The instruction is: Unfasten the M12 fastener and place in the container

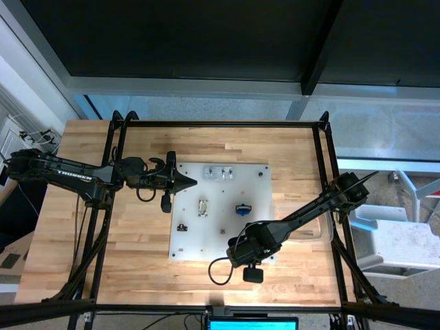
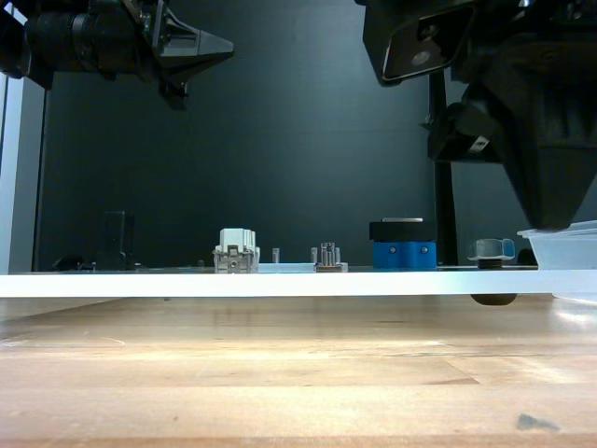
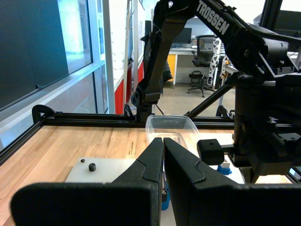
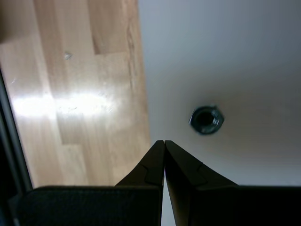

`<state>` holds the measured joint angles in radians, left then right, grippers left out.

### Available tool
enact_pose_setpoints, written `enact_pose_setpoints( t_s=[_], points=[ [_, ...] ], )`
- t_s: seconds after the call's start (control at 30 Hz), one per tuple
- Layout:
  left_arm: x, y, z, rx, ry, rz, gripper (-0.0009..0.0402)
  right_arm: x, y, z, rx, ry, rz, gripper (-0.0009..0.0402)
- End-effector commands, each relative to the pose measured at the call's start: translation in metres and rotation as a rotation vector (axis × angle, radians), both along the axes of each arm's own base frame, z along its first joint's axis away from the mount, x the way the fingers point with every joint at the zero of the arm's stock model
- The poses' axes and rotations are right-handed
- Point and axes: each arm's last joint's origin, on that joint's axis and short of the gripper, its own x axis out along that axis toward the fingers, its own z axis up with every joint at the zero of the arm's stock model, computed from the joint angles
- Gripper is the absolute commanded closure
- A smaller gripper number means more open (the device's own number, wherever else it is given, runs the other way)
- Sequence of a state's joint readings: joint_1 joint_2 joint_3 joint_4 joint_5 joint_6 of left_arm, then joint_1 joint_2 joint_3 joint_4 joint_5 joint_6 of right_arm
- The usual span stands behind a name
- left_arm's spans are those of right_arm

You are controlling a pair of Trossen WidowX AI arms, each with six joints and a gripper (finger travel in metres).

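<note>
Pale wooden table [image 1: 137, 261]; black rail frame [image 1: 220, 124] along its edges; windows [image 3: 75, 47], office chair [image 3: 203, 59] beyond it.

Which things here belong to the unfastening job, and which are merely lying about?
Job: small silver hex nut; clear plastic tub; right hand, shut, above white board near nut.
Idle: left hand, shut, over board's left edge; blue block connector; grey socket.

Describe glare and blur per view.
Right wrist view: bright glare on the wooden table; small silver hex nut soft-focused against the flat white board, below the shut right claw. Low view: right arm silhouetted against darkness. Left wrist view: shut left claw, over the board's left side, sharp.
</note>
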<state>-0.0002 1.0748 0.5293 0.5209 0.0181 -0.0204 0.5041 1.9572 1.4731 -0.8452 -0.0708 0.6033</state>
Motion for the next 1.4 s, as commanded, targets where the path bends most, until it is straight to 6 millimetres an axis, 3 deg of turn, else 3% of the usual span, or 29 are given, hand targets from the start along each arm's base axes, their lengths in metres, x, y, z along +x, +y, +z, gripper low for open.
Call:
enact_pose_setpoints(
  t_s=[0.03,0.6,0.87,1.17,1.4],
  points=[
    [0.0,0.0,0.0,0.0,0.0,0.0,0.0393,0.001,0.0,-0.008,-0.002,-0.007,0.006,0.0393],
    [0.0,0.0,0.0,0.0,0.0,0.0,0.0393,0.001,-0.005,-0.012,-0.093,-0.033,-0.018,0.0393],
    [0.0,0.0,0.0,0.0,0.0,0.0,0.0393,-0.01,-0.02,0.007,-0.378,-0.058,-0.194,0.0393],
    [0.0,0.0,0.0,0.0,0.0,0.0,0.0393,-0.011,-0.017,0.012,-0.318,-0.028,-0.177,0.0393],
    [0.0,0.0,0.0,0.0,0.0,0.0,0.0393,-0.01,-0.01,0.012,-0.165,0.017,-0.141,0.0393]
  ],
)
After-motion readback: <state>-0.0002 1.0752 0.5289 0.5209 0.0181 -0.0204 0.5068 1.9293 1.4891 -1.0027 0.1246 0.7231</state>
